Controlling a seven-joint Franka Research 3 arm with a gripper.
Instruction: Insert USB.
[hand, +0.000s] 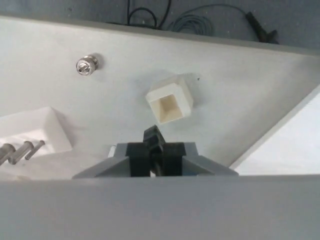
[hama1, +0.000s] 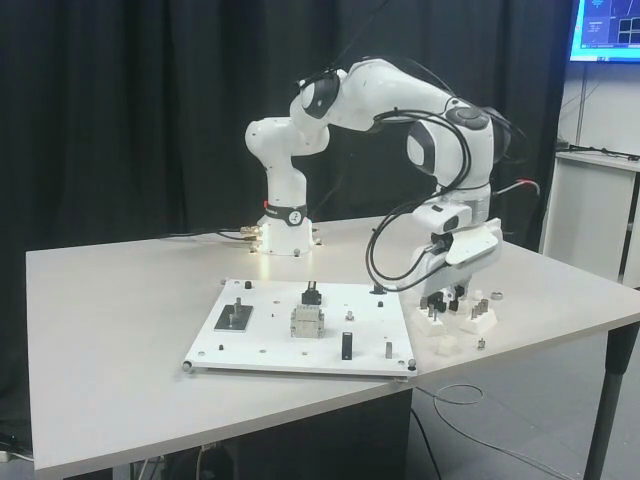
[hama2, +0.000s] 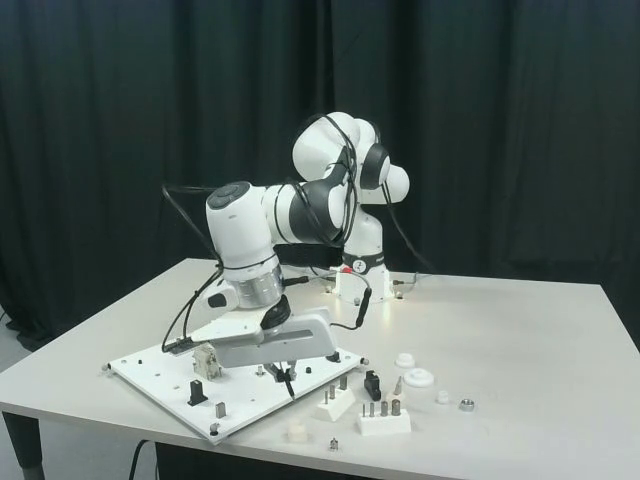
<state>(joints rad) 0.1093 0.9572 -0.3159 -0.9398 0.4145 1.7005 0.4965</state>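
The tabletop (hama1: 120, 300) carries a white board (hama1: 270, 345); at its right edge the jaws (hand: 154, 150) seem closed on a black USB plug (hand: 153, 136), a white socket block (hand: 170, 100) lying just beyond it.

The black two-fingered gripper (hand: 154, 162) sits low over the grey table (hand: 240, 95), its fingers closed on a small black plug-like part (hand: 153, 137). Just beyond it stands a white square hollow block (hand: 170, 100). A shiny knurled metal nut (hand: 87, 64) lies farther off. A white holder block (hand: 37, 131) carries grey metal pins (hand: 22, 149).
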